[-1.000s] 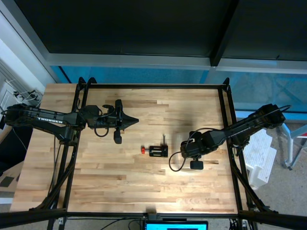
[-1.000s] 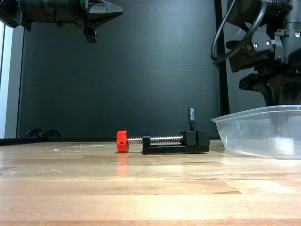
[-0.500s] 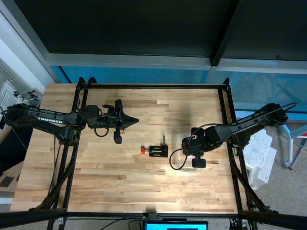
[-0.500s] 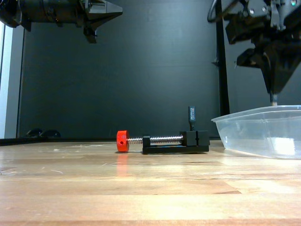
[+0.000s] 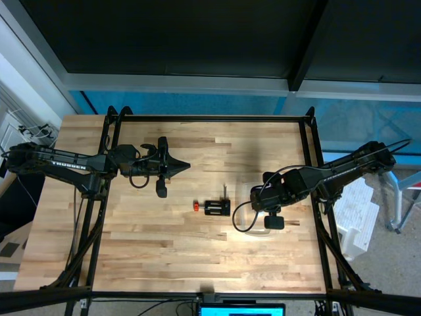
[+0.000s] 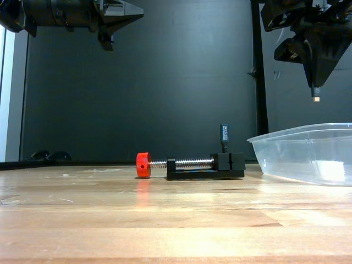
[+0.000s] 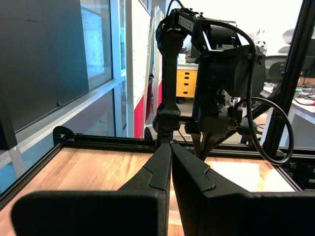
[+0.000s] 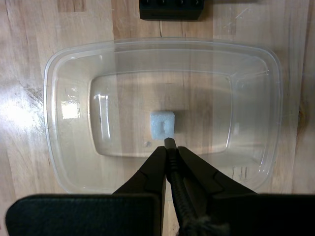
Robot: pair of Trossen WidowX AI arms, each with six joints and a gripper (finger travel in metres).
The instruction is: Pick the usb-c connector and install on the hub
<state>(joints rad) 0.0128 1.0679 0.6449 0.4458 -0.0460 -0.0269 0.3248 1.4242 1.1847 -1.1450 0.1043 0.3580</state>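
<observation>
- Right gripper (image 6: pixel 315 88), upper right of the low view, pinches the usb-c connector (image 6: pixel 315 98) above the clear tray (image 6: pixel 286 148); the hub (image 6: pixel 204 166) lies lower left, long axis sideways.
- Left gripper (image 6: pixel 135 9), upper left; fingers together, empty.

Two tools (image 7: pixel 171 147) (image 6: pixel 315 88) — one hub (image 5: pixel 217 208), tray (image 8: pixel 64 147), connector (image 8: pixel 170 145), whitish piece (image 8: pixel 162 124).

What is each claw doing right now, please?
Left claw: closed, empty, high over the left of the table.
Right claw: closed on the usb-c connector, above the clear tray.
</observation>
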